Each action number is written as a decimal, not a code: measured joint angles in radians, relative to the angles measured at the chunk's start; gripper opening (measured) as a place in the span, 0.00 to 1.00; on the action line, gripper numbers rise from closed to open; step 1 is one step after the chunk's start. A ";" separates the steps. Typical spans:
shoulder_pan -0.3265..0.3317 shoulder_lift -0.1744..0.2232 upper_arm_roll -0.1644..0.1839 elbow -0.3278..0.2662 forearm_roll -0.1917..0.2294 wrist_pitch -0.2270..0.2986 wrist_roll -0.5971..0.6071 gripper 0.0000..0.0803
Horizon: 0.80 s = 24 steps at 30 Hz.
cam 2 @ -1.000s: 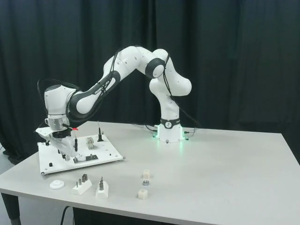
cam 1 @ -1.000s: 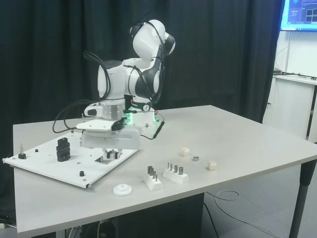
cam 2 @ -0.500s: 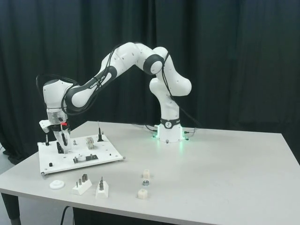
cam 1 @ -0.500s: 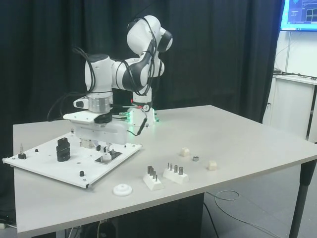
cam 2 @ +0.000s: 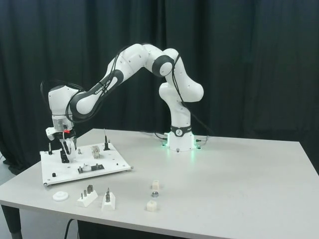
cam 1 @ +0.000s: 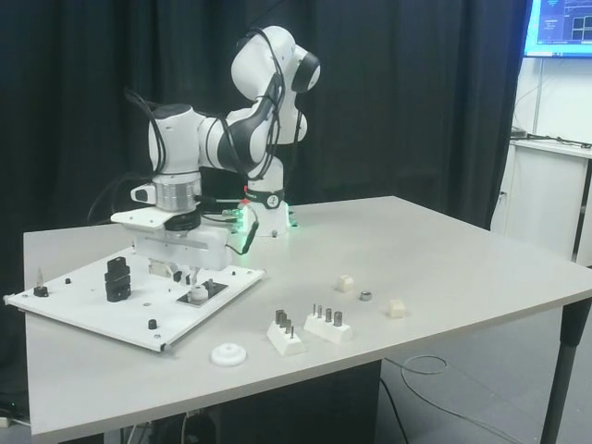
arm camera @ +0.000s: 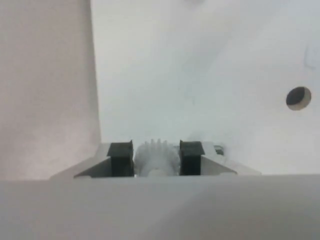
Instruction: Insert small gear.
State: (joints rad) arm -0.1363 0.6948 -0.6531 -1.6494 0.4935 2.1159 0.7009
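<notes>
Since a second ago the arm [cam 2: 124,64] has swung from low over the middle of the board [cam 1: 88,310] to higher above its far part, carrying the gear along.

In the wrist view the gear [arm camera: 157,156] sits pinched between the two black fingertips [arm camera: 121,157], so the gripper [arm camera: 156,159] is closed on it with only the gear's width between the pads. The gear is small and white, with fine teeth showing along its upper edge; its lower part is hidden behind the gripper body. It hangs in the air above the white board, touching nothing else. A round hole [arm camera: 298,97] in the board shows off to one side of it.

From the first room view the gripper [cam 1: 188,275] hovers above the board, near a black block [cam 1: 116,278] and a small black plate [cam 1: 202,293] fixed to it.

On the grey table [cam 1: 444,268], in front of the board, lie a larger white gear [cam 1: 227,353] and two white holders [cam 1: 287,338] with upright pins in them. Further along are two small white cubes [cam 1: 396,308] with a ring [cam 1: 366,296] between them.
</notes>
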 joint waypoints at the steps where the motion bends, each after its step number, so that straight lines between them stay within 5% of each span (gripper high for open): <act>1: 0.000 -0.002 0.000 -0.007 0.000 0.004 -0.001 0.24; 24: 0.032 -0.074 0.001 -0.168 0.000 0.123 -0.025 0.24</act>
State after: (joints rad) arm -0.1041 0.6204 -0.6525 -1.8172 0.4935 2.2385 0.6760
